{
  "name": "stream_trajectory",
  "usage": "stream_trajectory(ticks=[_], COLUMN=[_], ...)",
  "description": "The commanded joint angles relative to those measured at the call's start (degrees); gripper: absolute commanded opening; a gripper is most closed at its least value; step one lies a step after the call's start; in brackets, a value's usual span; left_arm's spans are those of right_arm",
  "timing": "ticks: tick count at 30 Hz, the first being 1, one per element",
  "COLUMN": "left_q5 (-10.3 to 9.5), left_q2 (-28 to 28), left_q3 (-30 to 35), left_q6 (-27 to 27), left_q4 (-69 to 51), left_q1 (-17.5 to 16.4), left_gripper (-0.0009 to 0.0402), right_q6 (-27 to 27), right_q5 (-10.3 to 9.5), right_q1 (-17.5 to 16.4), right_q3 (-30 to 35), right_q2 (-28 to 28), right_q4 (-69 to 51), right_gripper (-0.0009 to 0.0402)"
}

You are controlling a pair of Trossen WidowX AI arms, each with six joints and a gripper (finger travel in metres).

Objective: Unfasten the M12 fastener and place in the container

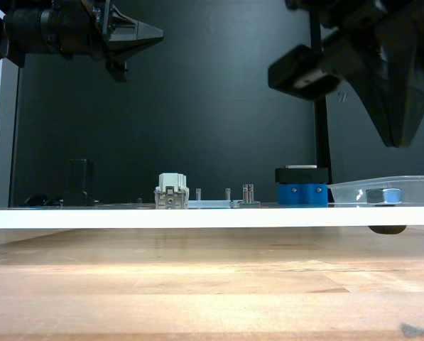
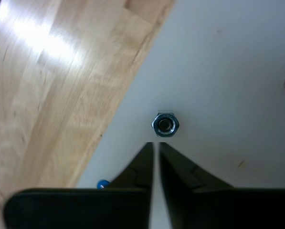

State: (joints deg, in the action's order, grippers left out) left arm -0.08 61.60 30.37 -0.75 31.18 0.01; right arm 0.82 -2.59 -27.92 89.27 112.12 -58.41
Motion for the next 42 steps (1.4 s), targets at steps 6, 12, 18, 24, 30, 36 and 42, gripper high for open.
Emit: stream_trajectory(ticks=[6, 12, 18, 24, 30, 36, 42], left_q5=[0.02, 0.02, 0.02, 0.02, 0.02, 0.02, 0.02], left_q2=[0.00, 0.00, 0.00, 0.00, 0.00, 0.00, 0.00], left_q3=[0.00, 0.00, 0.00, 0.00, 0.00, 0.00, 0.00], left_q6=[0.00, 0.00, 0.00, 0.00, 0.00, 0.00, 0.00], left_q4=[0.02, 0.00, 0.02, 0.02, 0.02, 0.02, 0.02], left_q1=[-0.02, 0.00, 0.00, 0.00, -0.02, 0.00, 0.00], left_gripper=[0.0000, 0.0000, 0.0000, 0.0000, 0.0000, 0.0000, 0.0000], right_q6=[12.50, 16.26, 17.99, 18.32, 18.40, 18.38, 18.40], right_q5=[0.02, -0.07, -0.50, -1.53, -1.55, -1.55, -0.72], right_q1=[-0.24, -0.33, -0.52, -0.68, -0.83, -0.83, -0.85], right_q3=[-4.50, -6.60, -6.78, -6.78, -6.91, -7.67, -7.85], right_q2=[-0.26, -0.28, -0.26, -0.22, -0.22, -0.04, -0.04], right_q4=[6.10, 8.15, 8.41, 8.41, 8.48, 9.57, 9.86], right_gripper=[-0.0001, 0.0000, 0.0000, 0.0000, 0.0000, 0.0000, 0.0000])
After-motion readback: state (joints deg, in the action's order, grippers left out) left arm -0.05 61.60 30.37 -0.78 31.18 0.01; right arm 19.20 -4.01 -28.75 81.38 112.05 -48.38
